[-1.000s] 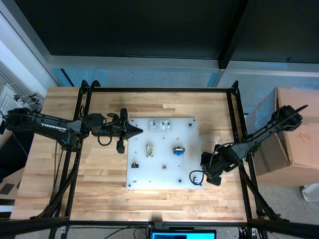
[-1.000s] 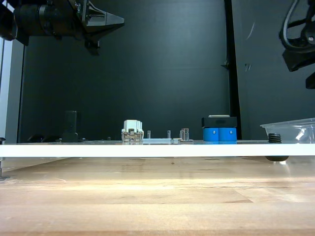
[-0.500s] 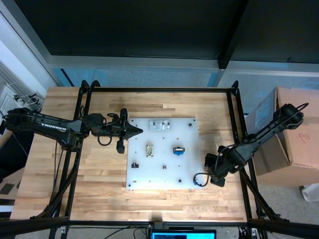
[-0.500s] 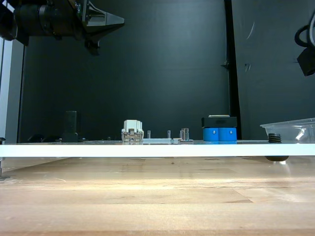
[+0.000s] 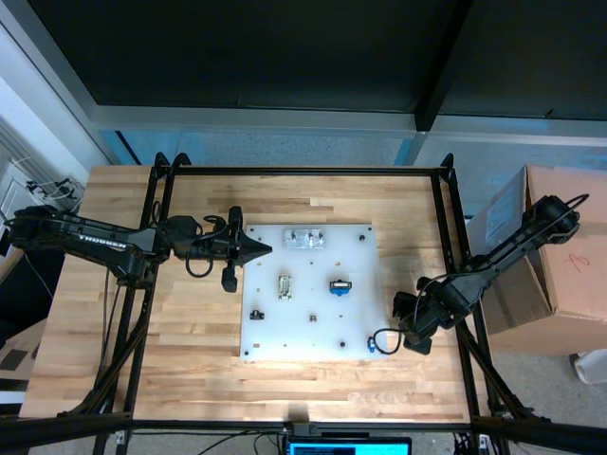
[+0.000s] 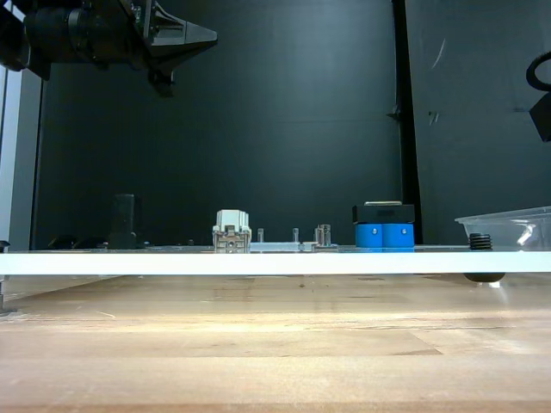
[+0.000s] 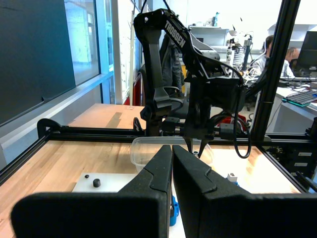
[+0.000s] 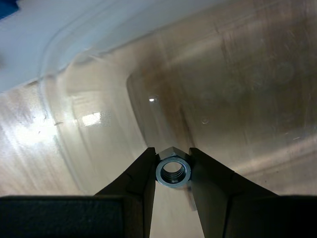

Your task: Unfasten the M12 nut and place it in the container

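Note:
The small silver nut (image 8: 173, 171) is held between the fingertips of my right gripper (image 8: 173, 168), which is shut on it. It hangs over the floor of the clear container (image 8: 89, 99), clear of its seat. The black ribbed stud (image 6: 480, 243) stands bare on the white board (image 5: 294, 332), in front of the container (image 6: 510, 227). In the high view my right gripper (image 5: 410, 329) is just off the board's near right edge. My left gripper (image 5: 258, 249) hovers shut and empty over the board's far left edge, high in the low view (image 6: 196, 34).
The board carries a blue and black block (image 6: 383, 227), a white connector (image 6: 232, 233), a silver post (image 6: 324, 234) and a black post (image 5: 364, 239). A black frame rail (image 5: 455, 237) runs along the right side. A cardboard box (image 5: 555, 256) stands beyond it.
My right arm has carried the nut rightward and toward the near edge, off the board's corner. It has slid almost out of the low view. The left arm has not moved.

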Robot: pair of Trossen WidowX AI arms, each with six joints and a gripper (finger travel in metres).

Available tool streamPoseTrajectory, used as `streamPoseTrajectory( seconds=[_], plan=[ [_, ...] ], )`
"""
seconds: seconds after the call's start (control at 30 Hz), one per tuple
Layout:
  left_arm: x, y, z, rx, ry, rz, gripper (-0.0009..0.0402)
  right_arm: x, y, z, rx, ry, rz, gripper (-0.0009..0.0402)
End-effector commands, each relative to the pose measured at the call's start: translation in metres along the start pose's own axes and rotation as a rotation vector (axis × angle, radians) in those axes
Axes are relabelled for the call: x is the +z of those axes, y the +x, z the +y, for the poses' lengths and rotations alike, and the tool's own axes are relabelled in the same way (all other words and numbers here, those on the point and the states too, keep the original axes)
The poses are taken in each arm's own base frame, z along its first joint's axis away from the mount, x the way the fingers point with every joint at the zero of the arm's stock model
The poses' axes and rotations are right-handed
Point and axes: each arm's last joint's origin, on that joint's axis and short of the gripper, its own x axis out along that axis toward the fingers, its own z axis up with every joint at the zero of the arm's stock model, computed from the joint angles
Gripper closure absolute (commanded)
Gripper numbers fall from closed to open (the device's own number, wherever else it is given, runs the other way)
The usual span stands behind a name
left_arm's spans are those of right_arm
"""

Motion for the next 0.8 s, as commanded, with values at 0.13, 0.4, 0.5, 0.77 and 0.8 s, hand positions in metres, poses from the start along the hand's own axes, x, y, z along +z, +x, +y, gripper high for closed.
streamPoseTrajectory(
  seconds=[0.13, 0.4, 0.5, 0.77, 0.8],
  plan=[
    [0.0, 0.0, 0.0, 0.0, 0.0, -0.001, 0.0393, -0.003, 0.006, -0.004, -0.004, 0.016, 0.002, 0.0381],
    [0.0, 0.0, 0.0, 0.0, 0.0, -0.001, 0.0393, -0.004, 0.016, -0.015, -0.041, 0.072, 0.022, 0.0381],
    [0.0, 0.0, 0.0, 0.0, 0.0, -0.001, 0.0393, -0.001, 0.018, -0.02, -0.051, 0.099, 0.025, 0.0381],
    [0.0, 0.0, 0.0, 0.0, 0.0, -0.001, 0.0393, -0.002, 0.021, -0.034, -0.056, 0.2, 0.023, 0.0381],
    [0.0, 0.0, 0.0, 0.0, 0.0, -0.001, 0.0393, -0.002, 0.021, -0.035, -0.056, 0.205, 0.022, 0.0381]
  ],
)
